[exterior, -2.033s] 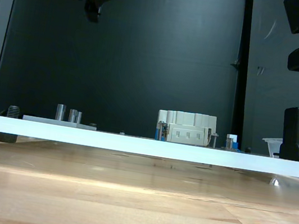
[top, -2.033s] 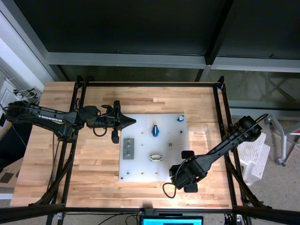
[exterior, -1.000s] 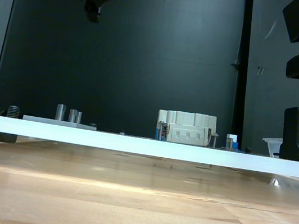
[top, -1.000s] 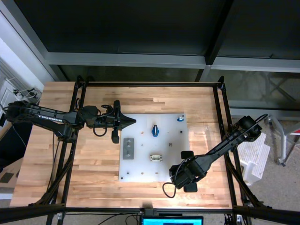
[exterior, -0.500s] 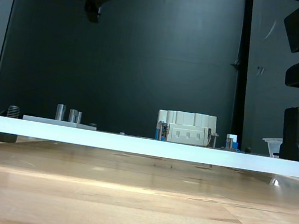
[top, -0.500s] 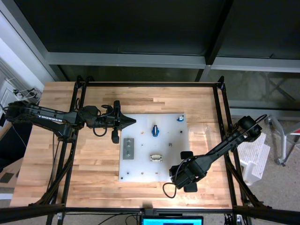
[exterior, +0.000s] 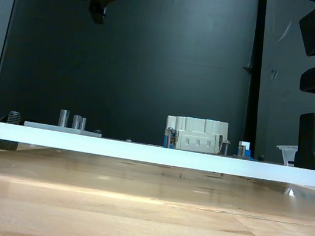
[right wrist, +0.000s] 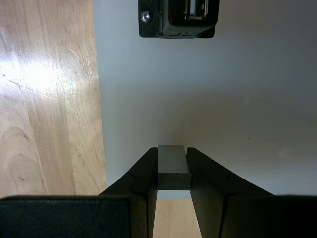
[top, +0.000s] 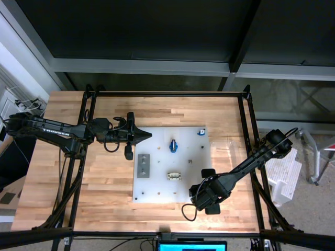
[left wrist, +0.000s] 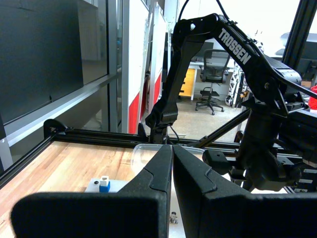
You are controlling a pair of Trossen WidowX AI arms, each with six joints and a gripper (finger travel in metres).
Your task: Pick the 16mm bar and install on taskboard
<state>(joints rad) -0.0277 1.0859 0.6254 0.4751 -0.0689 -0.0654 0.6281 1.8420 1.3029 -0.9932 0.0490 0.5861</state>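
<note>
High view: right claw (right wrist: 172,154) pinches grey bar (right wrist: 174,167) over board (top: 157,180); left claw (left wrist: 172,158) closed, aloft.

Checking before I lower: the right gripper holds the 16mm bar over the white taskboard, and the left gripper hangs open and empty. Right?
Not quite. The left gripper is shut, not open: the left wrist view shows its fingers pressed together, empty. The right gripper does hold the 16mm bar over the white taskboard.
</note>
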